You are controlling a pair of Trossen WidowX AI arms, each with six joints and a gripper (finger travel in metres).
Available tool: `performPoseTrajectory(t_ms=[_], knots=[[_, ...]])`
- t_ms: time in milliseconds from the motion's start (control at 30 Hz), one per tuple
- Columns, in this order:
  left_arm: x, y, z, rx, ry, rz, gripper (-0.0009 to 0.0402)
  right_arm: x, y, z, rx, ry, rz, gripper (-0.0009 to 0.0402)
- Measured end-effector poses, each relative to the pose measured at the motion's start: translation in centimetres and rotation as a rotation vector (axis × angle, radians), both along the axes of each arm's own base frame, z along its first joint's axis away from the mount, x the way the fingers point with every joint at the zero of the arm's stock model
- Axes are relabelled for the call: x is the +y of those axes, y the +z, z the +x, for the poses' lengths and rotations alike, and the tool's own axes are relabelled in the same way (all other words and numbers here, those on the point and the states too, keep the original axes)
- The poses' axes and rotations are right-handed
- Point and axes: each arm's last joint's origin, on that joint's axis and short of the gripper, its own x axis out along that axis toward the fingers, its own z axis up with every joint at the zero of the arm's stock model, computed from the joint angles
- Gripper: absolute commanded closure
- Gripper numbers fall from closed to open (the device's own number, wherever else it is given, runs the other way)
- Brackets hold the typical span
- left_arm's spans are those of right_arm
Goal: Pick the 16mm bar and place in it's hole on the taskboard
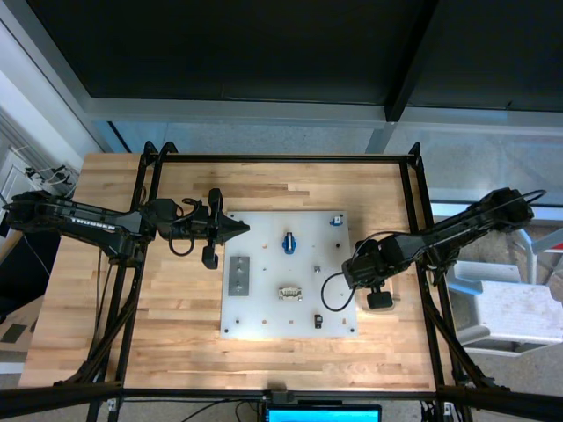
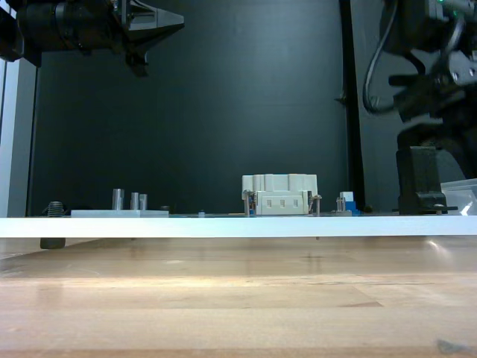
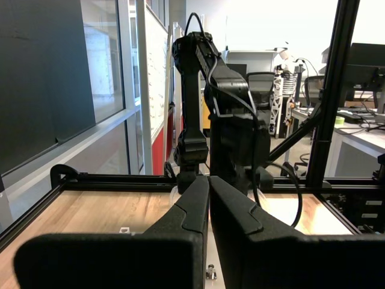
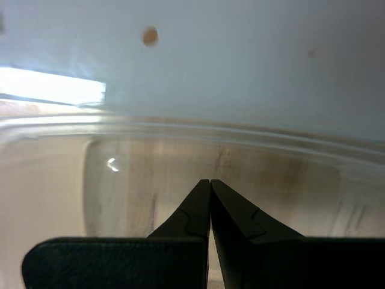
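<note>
Hovering high at 10 o'clock of taskboard point(image 1: 264, 318), left gripper point(image 1: 244, 229) pressed together, empty; right gripper point(image 4: 210, 182) low at 3 o'clock over clear tray point(image 4: 180, 124), likewise. 16mm bar point(image 2: 118, 199) likely widest peg, upright in grey block point(image 1: 239, 274) at 9 o'clock. Check it sits flush; lift arms straight clear

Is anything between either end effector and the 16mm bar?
Nothing visible. Three pegs stand on the grey block; which is the 16mm bar I cannot tell. Left end effector, shut, hovers over the taskboard's left edge; right end effector, shut, over a clear tray.

Left pincer point(image 2: 176, 27) high, right pincer point(image 2: 422, 198) low
</note>
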Motion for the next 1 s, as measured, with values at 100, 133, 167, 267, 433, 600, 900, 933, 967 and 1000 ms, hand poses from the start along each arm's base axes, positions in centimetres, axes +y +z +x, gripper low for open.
performPoseTrajectory(t_ms=[100,133,167,267,433,600,900,933,967,1000], knots=[[0.0,0.0,0.0,0.0,0.0,0.0,0.0393,-0.1,0.9,-0.2,-0.001,-0.003,0.0,0.0393],[0.0,0.0,0.0,0.0,0.0,0.0,0.0393,-0.1,1.1,-0.3,-0.003,-0.008,0.002,0.0393],[0.0,0.0,0.0,0.0,0.0,0.0,0.0393,-0.1,1.3,-0.4,-0.005,-0.014,0.003,0.0393],[0.0,0.0,0.0,0.0,0.0,0.0,0.0393,-0.2,1.6,-0.7,-0.008,-0.03,0.006,0.0393],[0.0,0.0,0.0,0.0,0.0,0.0,0.0393,-0.3,1.8,-0.9,0.002,-0.033,0.003,0.0393],[0.0,0.0,0.0,0.0,0.0,0.0,0.0393,-0.3,1.9,-1.0,-0.005,-0.031,0.005,0.0393],[0.0,0.0,0.0,0.0,0.0,0.0,0.0393,-0.1,3.2,-2.2,-0.05,0.0,0.015,0.0391],[0.0,0.0,0.0,0.0,0.0,0.0,0.0393,-0.1,3.3,-2.5,-0.05,0.002,0.009,0.0389],[0.0,0.0,0.0,0.0,0.0,0.0,0.0393,-0.1,3.5,-2.7,-0.046,0.002,0.006,0.0385],[0.0,0.0,0.0,0.0,0.0,0.0,0.0393,-0.2,3.6,-2.9,-0.042,0.003,0.003,0.038]])
